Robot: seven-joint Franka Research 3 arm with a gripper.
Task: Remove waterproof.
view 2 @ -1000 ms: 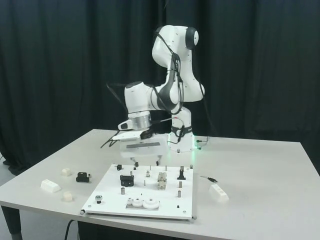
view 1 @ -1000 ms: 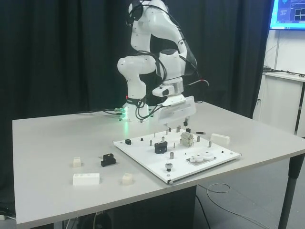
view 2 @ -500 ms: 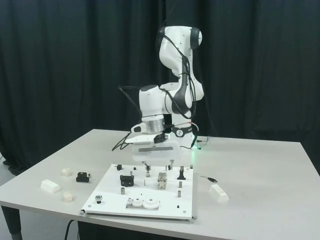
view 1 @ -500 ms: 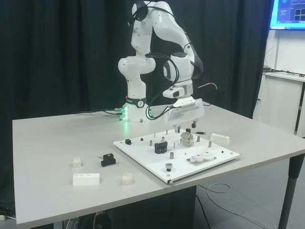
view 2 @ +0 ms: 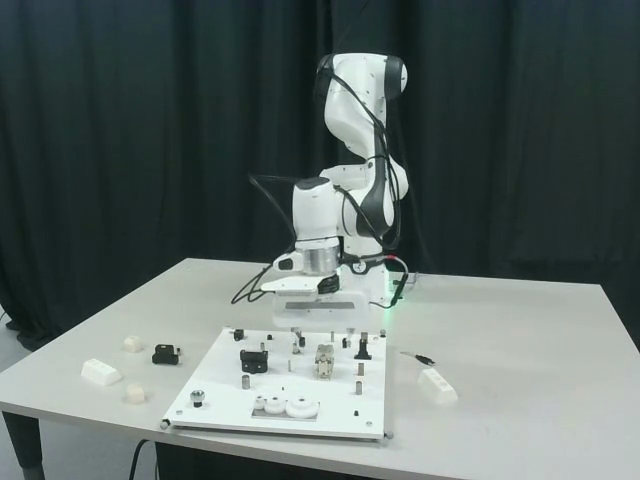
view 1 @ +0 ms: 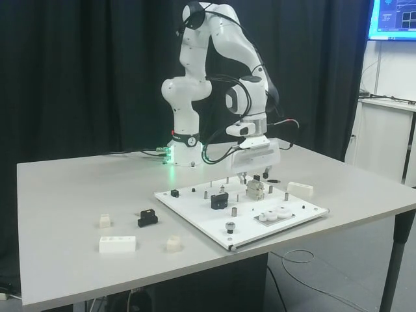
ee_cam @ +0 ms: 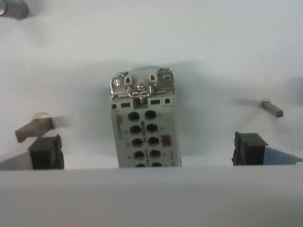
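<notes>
Hovering over the white board (view 1: pixel 286 218), the gripper (ee_cam: pixel 147 151) hasn't grabbed anything, so removal's barely started. Fingers (ee_cam: pixel 46 152) spread wide, with the grey connector (ee_cam: pixel 144 125) sitting between them, untouched, still mounted.

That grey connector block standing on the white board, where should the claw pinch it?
Probably from straight above, across the connector block's two long flat sides. It stands upright between the open fingers, its latch end and socket face left free.
</notes>
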